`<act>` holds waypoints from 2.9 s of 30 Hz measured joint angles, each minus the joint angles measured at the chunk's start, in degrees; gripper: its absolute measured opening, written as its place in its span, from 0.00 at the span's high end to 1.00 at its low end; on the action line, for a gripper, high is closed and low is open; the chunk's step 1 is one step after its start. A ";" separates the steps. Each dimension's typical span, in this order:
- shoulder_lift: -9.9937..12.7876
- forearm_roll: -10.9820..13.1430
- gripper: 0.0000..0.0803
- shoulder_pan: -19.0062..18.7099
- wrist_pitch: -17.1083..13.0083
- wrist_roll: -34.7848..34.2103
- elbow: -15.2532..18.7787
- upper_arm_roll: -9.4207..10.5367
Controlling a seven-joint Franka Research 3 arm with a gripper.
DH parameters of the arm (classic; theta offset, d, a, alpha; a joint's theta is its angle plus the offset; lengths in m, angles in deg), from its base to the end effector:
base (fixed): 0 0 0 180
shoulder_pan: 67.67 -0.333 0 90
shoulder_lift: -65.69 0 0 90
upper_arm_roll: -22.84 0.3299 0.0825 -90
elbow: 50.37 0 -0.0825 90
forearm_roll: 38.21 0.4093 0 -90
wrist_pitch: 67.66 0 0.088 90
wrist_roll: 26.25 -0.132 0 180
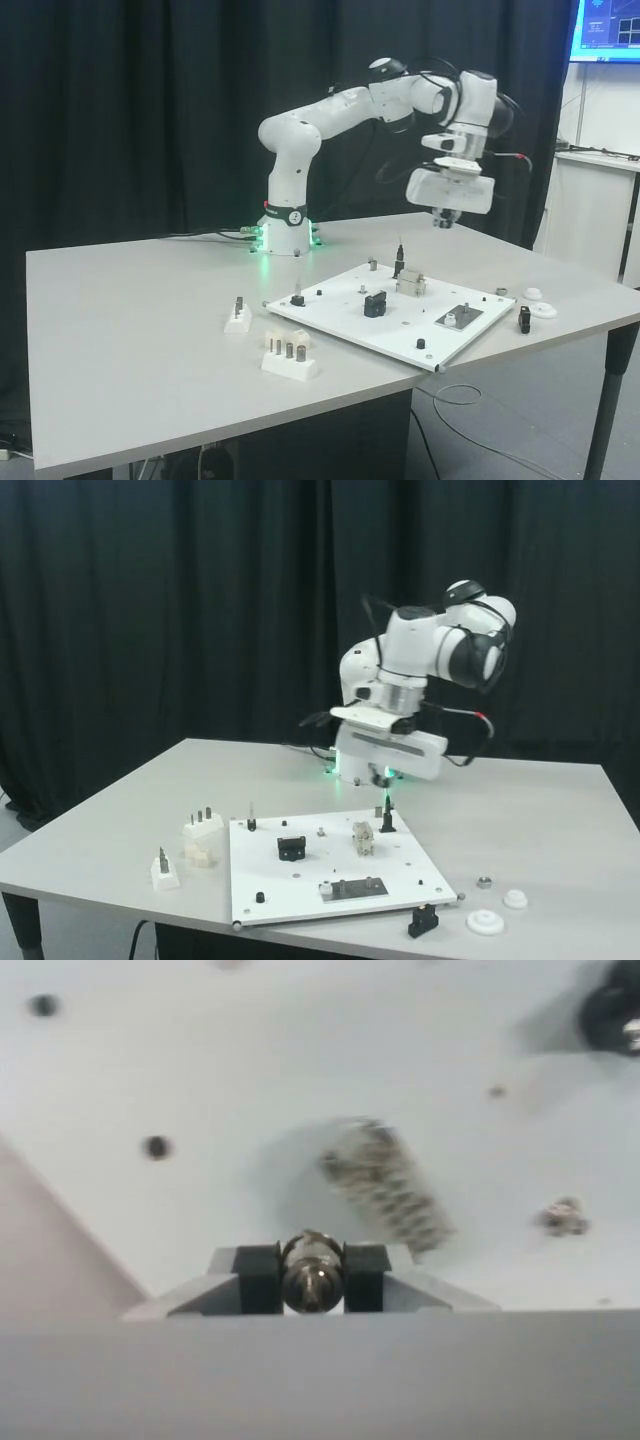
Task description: Insert BNC.
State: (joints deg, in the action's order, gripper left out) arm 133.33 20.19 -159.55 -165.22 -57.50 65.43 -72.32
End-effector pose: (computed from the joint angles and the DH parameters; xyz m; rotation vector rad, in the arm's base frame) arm 0.5561 0.1528 0.3328 2.6564 -1.3574 0.0766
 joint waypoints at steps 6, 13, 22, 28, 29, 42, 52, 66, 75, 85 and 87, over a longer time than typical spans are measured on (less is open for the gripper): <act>0.02 -0.14 0.84 2.38 -0.18 5.08 2.53 -1.16; 0.02 0.12 0.84 5.09 -0.18 9.95 4.98 -1.91; 0.04 1.65 0.84 7.15 -0.49 16.36 8.10 -2.13; 0.14 2.30 0.84 7.48 -1.27 19.41 10.51 -2.11; 0.14 2.55 0.84 7.47 -1.38 19.69 10.90 -2.09; 1.03 9.79 0.84 7.53 -4.66 32.57 16.37 0.55; 2.09 13.74 0.84 8.12 -8.22 44.00 19.24 4.05; 2.37 17.70 0.84 9.07 -9.14 49.43 21.33 8.43; 2.37 19.03 0.84 8.76 -9.01 50.14 22.31 10.14; 2.37 19.27 0.84 7.68 -8.75 50.14 22.80 10.54; 2.37 19.40 0.84 7.34 -8.77 50.14 22.98 10.54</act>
State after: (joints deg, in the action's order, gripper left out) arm 135.70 39.59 -152.22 -173.99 -7.36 88.41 -61.79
